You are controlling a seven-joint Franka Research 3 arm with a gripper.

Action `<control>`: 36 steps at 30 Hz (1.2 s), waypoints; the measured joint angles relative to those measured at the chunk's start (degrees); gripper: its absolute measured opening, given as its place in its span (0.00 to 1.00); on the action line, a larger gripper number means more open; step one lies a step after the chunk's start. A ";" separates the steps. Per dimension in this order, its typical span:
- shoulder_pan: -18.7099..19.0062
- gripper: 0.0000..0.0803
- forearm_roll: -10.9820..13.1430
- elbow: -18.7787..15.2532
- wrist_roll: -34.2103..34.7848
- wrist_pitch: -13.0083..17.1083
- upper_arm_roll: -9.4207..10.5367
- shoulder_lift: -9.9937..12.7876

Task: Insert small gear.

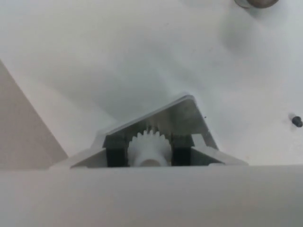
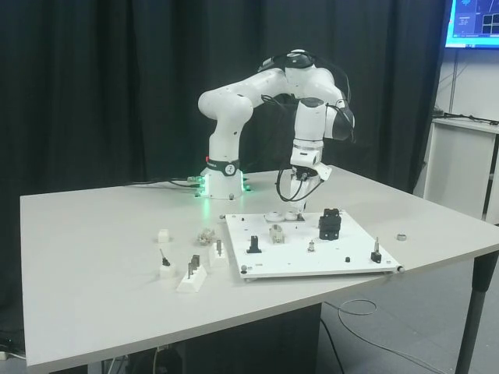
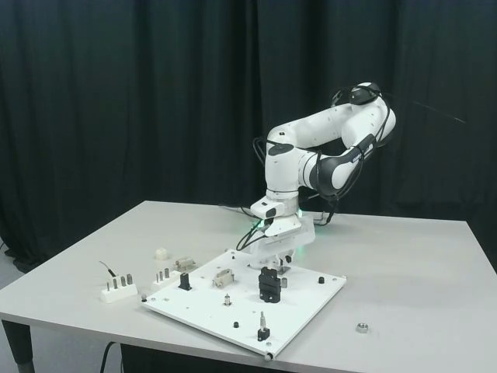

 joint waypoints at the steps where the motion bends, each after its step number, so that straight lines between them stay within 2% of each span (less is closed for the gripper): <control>1: 0.00 0.24 0.00 -0.01 0.00 0.00 0.01 0.00; 36: 0.02 0.24 0.30 -0.02 -3.68 0.35 0.16 0.01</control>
